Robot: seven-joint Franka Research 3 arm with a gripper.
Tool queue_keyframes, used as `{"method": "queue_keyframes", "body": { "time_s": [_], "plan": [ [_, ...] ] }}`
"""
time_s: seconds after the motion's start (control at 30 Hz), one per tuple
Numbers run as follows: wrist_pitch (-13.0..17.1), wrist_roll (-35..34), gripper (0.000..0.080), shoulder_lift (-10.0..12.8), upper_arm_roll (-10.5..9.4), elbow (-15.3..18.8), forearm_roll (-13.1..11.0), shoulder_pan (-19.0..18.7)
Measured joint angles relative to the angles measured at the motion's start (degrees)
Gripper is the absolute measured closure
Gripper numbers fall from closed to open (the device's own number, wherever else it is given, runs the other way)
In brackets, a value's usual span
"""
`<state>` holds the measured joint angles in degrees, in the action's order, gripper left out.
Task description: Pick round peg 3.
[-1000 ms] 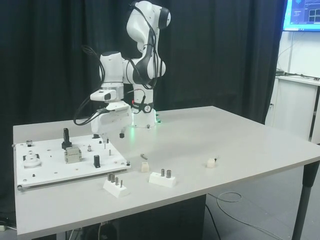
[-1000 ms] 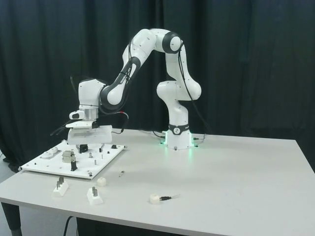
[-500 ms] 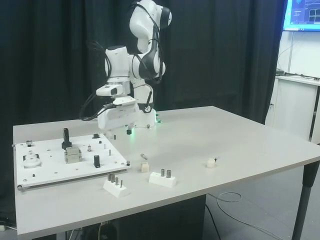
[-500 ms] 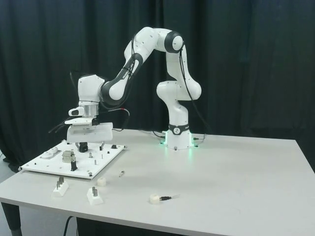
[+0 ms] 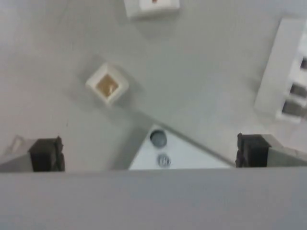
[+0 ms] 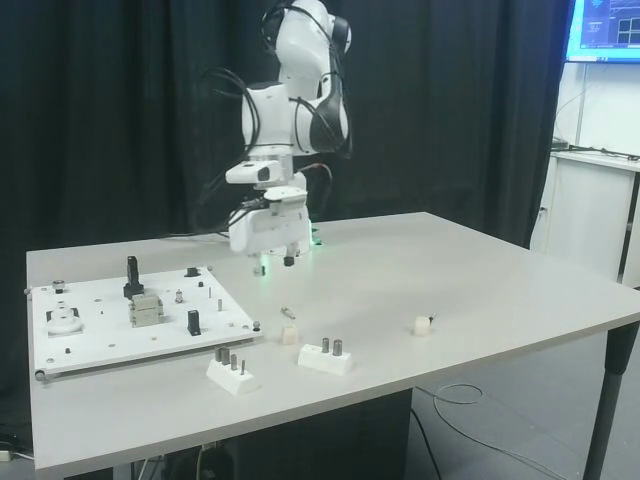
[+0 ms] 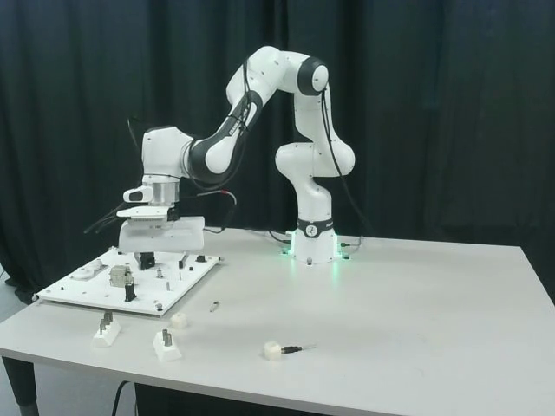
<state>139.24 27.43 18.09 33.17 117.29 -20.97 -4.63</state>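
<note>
While the arm (image 6: 300,90) bends over the bench (image 6: 480,280), its tool (image 6: 275,262) hangs open and empty, well above the pegs (image 6: 332,346).

White assembly board (image 6: 120,325) near tabletop's left edge. Small white cube (image 6: 289,333) just beside board's front right corner. Another white block (image 6: 422,324) well apart, toward tabletop's right front edge.

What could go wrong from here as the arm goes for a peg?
1. The two white peg holders stand close together, so the open gripper, high above the table, may descend on the wrong one.
2. A small white cube and a loose pin lie beside them; a finger could knock either aside.
</note>
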Motion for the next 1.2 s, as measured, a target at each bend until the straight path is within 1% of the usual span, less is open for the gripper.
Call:
{"method": "queue_keyframes", "body": {
  "time_s": [0.3, 0.6, 0.93, 1.2],
  "plan": [
    [-0.01, -2.47, 0.0003, 4.76, -0.27, -5.14, 0.00, -1.81],
    [-0.57, -4.34, 0.0003, 9.83, -1.36, -10.52, 0.00, -2.19],
    [-4.21, -6.42, 0.0003, 14.79, -2.19, -16.10, -0.14, -1.91],
    [-6.54, -6.95, 0.0003, 17.97, -2.92, -19.80, -0.27, -1.63]
  ]
}}
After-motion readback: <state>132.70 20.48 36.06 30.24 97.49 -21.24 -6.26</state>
